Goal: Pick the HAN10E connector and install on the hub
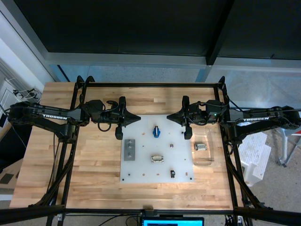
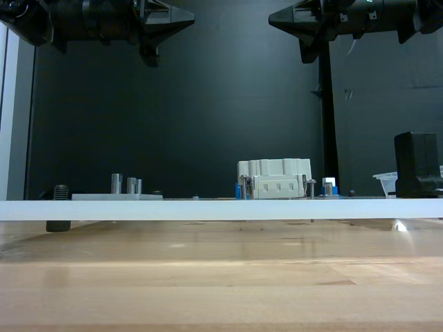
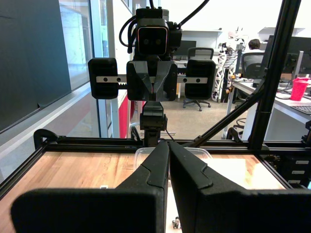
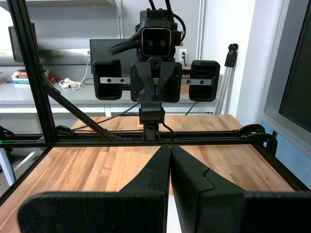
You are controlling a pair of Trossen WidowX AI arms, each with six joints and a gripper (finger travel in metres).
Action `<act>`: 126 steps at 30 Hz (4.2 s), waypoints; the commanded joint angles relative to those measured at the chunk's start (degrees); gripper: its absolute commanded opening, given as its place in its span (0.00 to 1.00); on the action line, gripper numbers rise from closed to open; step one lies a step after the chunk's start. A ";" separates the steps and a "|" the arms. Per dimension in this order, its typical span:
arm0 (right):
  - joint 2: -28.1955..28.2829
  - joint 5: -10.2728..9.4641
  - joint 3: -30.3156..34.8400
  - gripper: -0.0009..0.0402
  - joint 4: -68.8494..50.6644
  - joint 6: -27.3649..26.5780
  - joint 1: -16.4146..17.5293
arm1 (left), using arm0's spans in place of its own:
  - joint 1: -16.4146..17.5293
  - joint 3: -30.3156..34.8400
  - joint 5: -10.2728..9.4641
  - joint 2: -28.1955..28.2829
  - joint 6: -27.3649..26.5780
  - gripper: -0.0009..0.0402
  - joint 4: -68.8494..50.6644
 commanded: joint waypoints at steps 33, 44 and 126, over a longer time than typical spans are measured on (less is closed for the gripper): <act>0.42 3.21 0.70 0.02 -0.61 6.43 0.74 | 0.02 0.02 0.02 0.02 0.00 0.02 0.02; -0.15 4.11 10.36 0.02 -35.39 7.13 4.76 | 0.00 0.02 0.02 0.02 0.00 0.02 0.02; 10.67 2.86 -4.59 0.43 -67.12 16.55 17.92 | 0.00 0.02 0.02 0.02 0.00 0.02 0.02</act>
